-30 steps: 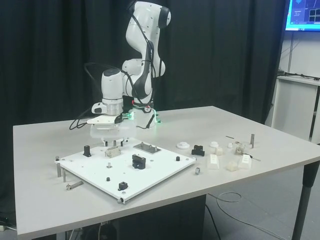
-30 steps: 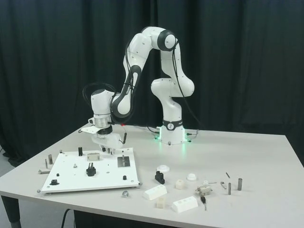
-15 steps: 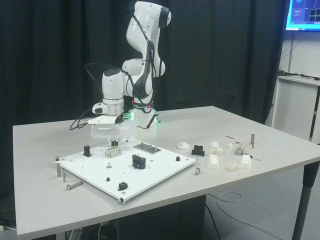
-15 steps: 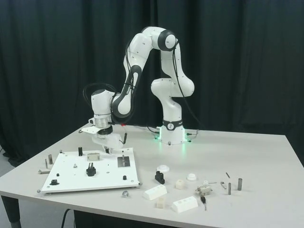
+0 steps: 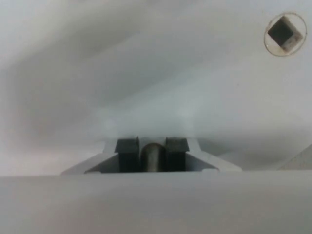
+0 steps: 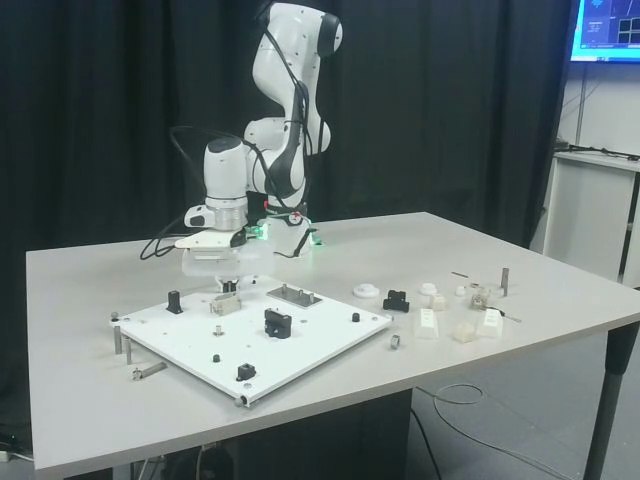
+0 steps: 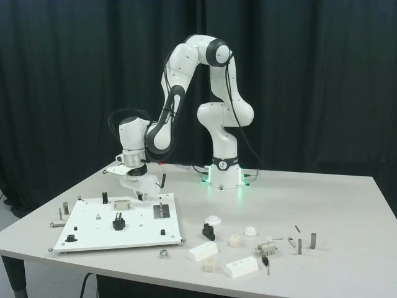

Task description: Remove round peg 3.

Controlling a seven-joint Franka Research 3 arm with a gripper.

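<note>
You've got the grey table (image 6: 90, 300) with the white arm (image 7: 186, 81) bolted at the back, green light at its base. The arm folds over and down to the white board (image 6: 300, 335), which lies on the table's near side in the first room view.

The gripper (image 6: 228, 284) hangs over the board's far edge, just above it. In the wrist view the two black fingertips (image 5: 127, 153) pinch a grey round peg (image 5: 151, 157) between them, one pad on each side and touching it. So the jaws are closed on the peg, and the peg sits upright between them over the white board surface. You can't tell from the room views whether its lower end is clear of the board.

A square hole (image 5: 285, 32) in the board shows in the wrist view, well apart from the peg.

On the board: a grey plate (image 6: 294, 294) near the gripper, a black block (image 6: 276, 323) in the middle, a small grey block (image 6: 224, 305) just beside the gripper.

Off the board: loose white parts (image 7: 224, 257) and a black piece (image 7: 208, 232) lie on the table, and two upright grey pegs (image 7: 306, 243) stand further out.
</note>
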